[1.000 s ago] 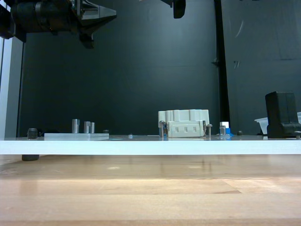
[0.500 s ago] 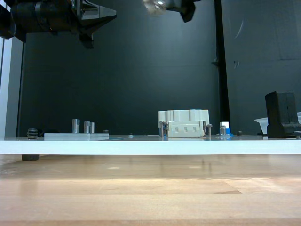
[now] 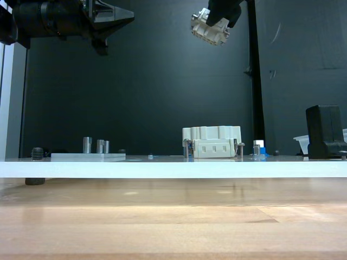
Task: Pick the HAN10E connector and install in the HAN10E hub
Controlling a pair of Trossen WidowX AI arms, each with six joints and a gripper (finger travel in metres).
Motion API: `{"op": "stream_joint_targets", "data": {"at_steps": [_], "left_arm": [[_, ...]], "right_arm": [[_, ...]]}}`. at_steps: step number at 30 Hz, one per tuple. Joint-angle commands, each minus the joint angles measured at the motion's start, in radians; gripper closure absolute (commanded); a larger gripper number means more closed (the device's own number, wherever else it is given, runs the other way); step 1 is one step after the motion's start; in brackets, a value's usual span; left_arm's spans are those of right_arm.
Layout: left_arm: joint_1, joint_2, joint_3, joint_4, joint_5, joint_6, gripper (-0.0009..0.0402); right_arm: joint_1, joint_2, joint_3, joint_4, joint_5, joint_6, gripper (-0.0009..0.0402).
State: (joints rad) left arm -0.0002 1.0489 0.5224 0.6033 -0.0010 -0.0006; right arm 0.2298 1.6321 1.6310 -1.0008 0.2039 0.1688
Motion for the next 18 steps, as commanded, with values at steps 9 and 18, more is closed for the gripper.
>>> {"op": "stream_joint_targets", "data": {"at_steps": [9,18], "left_arm": [[0.000,0.000,0.000,0.000,0.000,0.000,0.0393],[0.000,0.000,0.000,0.000,0.000,0.000,0.0393]], "right_arm": [[0.032,0.219,0.161,-0.185,-0.074,0.079,0.0359],[0.067,0.410,0.350,-0.332,-0.077,0.122,0.0359]]}}
